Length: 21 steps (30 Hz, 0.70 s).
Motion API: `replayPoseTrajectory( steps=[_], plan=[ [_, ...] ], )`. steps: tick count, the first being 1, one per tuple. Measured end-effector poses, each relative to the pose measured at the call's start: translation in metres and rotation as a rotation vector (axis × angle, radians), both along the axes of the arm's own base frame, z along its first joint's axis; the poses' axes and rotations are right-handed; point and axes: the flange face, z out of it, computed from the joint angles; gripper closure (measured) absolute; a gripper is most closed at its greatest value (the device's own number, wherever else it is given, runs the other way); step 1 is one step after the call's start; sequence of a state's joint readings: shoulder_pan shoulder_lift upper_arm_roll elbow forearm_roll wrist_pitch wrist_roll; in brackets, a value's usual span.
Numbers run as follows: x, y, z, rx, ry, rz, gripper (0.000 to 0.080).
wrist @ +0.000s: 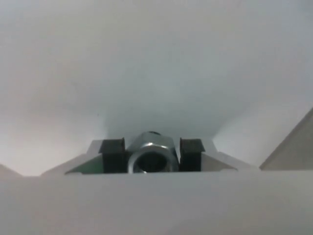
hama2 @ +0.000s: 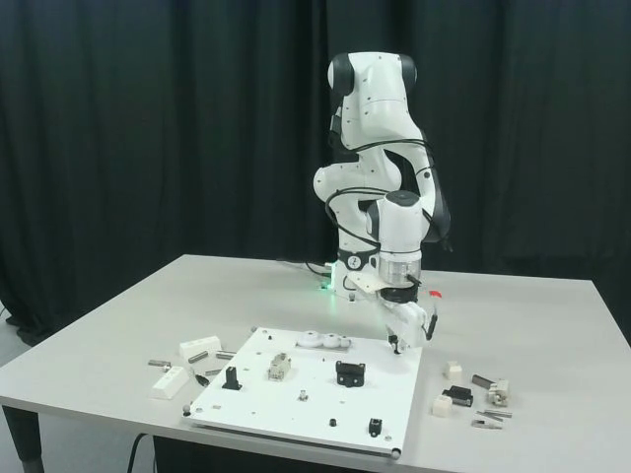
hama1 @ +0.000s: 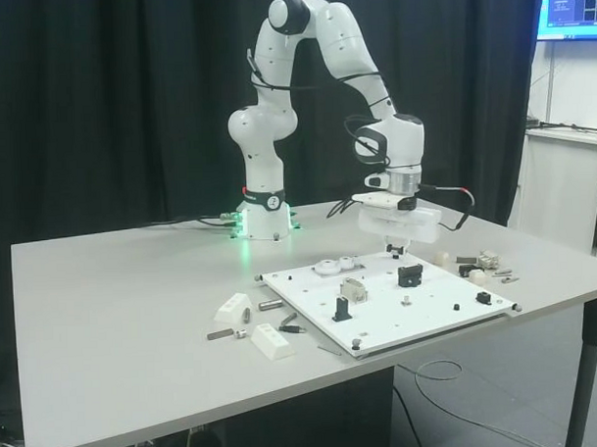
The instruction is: Remove bolt 4.
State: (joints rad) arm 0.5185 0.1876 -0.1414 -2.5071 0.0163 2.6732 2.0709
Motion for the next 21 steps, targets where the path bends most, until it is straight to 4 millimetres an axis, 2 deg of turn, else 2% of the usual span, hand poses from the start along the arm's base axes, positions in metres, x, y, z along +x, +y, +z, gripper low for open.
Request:
replayPoseTrajectory(
  steps=[21],
  plan=[
    [0.0006, 0.0042, -0.0003, -0.018, 0.009, 0.32, 0.0565]
  ],
)
